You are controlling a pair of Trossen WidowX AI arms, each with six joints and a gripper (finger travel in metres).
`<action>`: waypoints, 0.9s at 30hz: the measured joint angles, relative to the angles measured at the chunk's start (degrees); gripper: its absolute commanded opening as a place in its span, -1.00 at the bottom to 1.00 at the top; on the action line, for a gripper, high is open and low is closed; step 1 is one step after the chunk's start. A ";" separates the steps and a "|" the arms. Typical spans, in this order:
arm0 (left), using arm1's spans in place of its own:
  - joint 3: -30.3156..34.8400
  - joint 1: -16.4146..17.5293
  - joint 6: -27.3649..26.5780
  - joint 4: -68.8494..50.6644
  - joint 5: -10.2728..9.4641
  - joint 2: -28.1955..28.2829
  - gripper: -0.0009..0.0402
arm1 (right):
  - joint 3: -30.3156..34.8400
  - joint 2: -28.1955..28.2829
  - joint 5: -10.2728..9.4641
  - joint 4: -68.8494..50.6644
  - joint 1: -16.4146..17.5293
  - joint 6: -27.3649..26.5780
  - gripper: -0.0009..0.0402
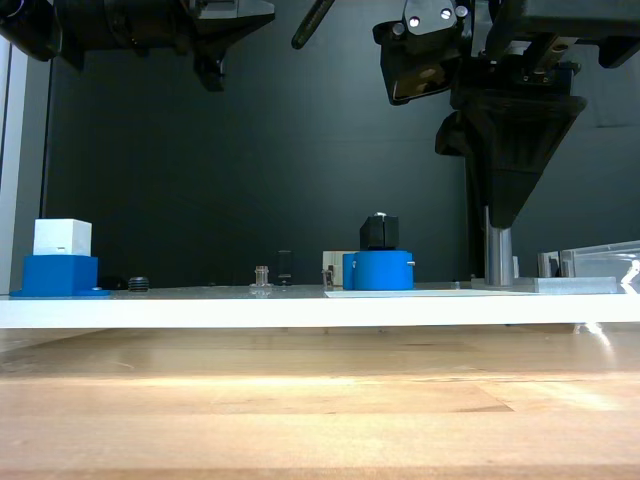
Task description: Pick the 16mm cylinder and install on the taskboard
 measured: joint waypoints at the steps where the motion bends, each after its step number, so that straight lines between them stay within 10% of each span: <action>1: 0.00 0.00 0.00 0.00 0.02 0.00 -0.96 | -0.09 0.00 0.00 0.09 0.00 0.00 -0.92; 27: 0.00 0.00 -0.02 0.02 0.00 0.00 -0.96 | -1.01 0.07 -0.85 0.70 0.00 -0.17 -0.92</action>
